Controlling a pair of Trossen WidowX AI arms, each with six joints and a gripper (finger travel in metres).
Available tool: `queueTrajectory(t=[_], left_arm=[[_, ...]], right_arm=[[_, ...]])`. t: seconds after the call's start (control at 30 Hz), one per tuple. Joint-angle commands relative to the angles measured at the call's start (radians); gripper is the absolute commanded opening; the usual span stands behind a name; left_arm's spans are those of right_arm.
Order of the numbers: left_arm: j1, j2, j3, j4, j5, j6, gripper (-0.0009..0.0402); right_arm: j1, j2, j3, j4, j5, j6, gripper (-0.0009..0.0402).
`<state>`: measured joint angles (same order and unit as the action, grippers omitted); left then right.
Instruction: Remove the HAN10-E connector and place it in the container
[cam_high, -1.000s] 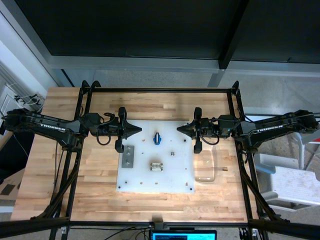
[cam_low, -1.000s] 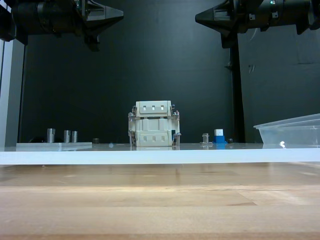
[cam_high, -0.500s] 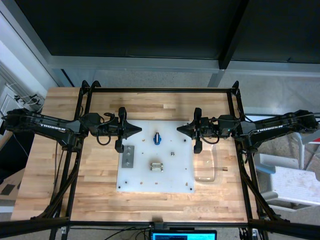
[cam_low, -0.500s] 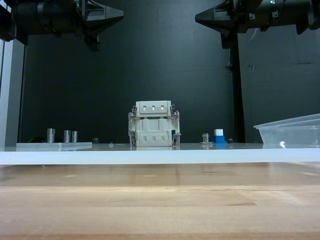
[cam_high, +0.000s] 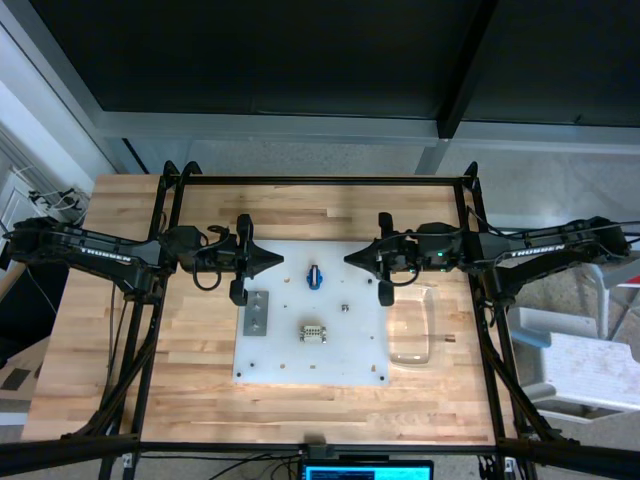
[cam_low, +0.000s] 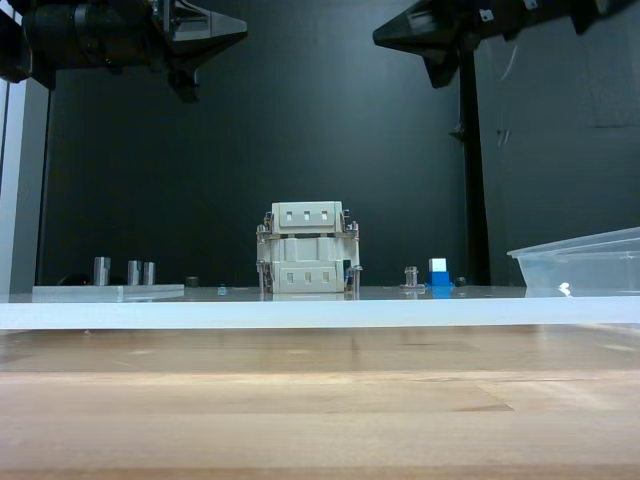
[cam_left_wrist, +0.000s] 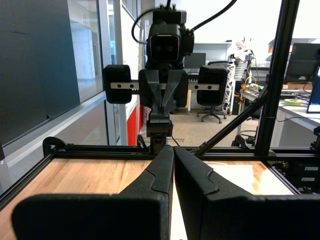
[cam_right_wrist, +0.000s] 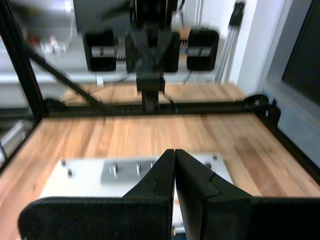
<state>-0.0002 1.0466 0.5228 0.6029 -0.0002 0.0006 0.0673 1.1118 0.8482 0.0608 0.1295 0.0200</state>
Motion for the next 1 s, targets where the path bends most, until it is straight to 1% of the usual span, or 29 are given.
queueTrajectory(t=[0.03, 0.07, 0.13, 0.23, 0.33, 0.47, 0.5, 0.57, 0.6, 0.63, 0.67, 0.73, 0.77, 0.8, 0.83, 1.0], left_arm=[[0.0, 0.0, 0.0, 0.0, 0.0, 0.0, 0.0], [0.0, 0.0, 0.0, 0.0, 0.0, 0.0, 0.0], [0.0, 0.0, 0.0, 0.0, 0.0, 0.0, 0.0], [0.0, 0.0, 0.0, 0.0, 0.0, 0.0, 0.0], [0.0, 0.0, 0.0, 0.0, 0.0, 0.0, 0.0], [0.0, 0.0, 0.0, 0.0, 0.0, 0.0, 0.0], [0.0, 0.0, 0.0, 0.0, 0.0, 0.0, 0.0], [0.0, 0.0, 0.0, 0.0, 0.0, 0.0, 0.0], [0.0, 0.0, 0.0, 0.0, 0.0, 0.0, 0.0], [0.0, 0.0, 0.0, 0.0, 0.0, 0.0, 0.0], [0.0, 0.0, 0.0, 0.0, 0.0, 0.0, 0.0], [0.0, 0.0, 0.0, 0.0, 0.0, 0.0, 0.0], [0.0, 0.0, 0.0, 0.0, 0.0, 0.0, 0.0], [0.0, 0.0, 0.0, 0.0, 0.0, 0.0, 0.0], [0.0, 0.0, 0.0, 0.0, 0.0, 0.0, 0.0], [0.0, 0.0, 0.0, 0.0, 0.0, 0.0, 0.0]], right_arm=[[0.002, 0.058, 0.114, -0.143, -0.016, -0.026, 0.0], [0.003, 0.072, 0.146, -0.18, -0.032, -0.02, 0.0], [0.003, 0.092, 0.19, -0.23, -0.043, 0.024, 0.0], [0.007, 0.104, 0.218, -0.233, -0.074, 0.014, 0.0], [0.018, 0.117, 0.218, -0.237, -0.08, 0.016, 0.0], [0.047, 0.165, 0.219, -0.237, -0.085, 0.02, 0.0], [0.05, 0.18, 0.224, -0.242, -0.102, 0.019, 0.0], [0.058, 0.211, 0.24, -0.247, -0.154, 0.014, 0.0], [0.067, 0.228, 0.253, -0.254, -0.161, 0.013, 0.0], [0.079, 0.248, 0.27, -0.266, -0.155, 0.013, 0.0], [0.09, 0.268, 0.289, -0.285, -0.135, 0.008, 0.0], [0.108, 0.314, 0.346, -0.364, -0.083, 0.001, 0.0], [0.115, 0.343, 0.382, -0.417, -0.063, 0.003, 0.0], [0.116, 0.371, 0.422, -0.473, -0.052, 0.009, 0.0], [0.117, 0.4, 0.459, -0.524, -0.043, 0.028, 0.0], [0.122, 0.518, 0.617, -0.704, -0.043, 0.109, 0.0003]])
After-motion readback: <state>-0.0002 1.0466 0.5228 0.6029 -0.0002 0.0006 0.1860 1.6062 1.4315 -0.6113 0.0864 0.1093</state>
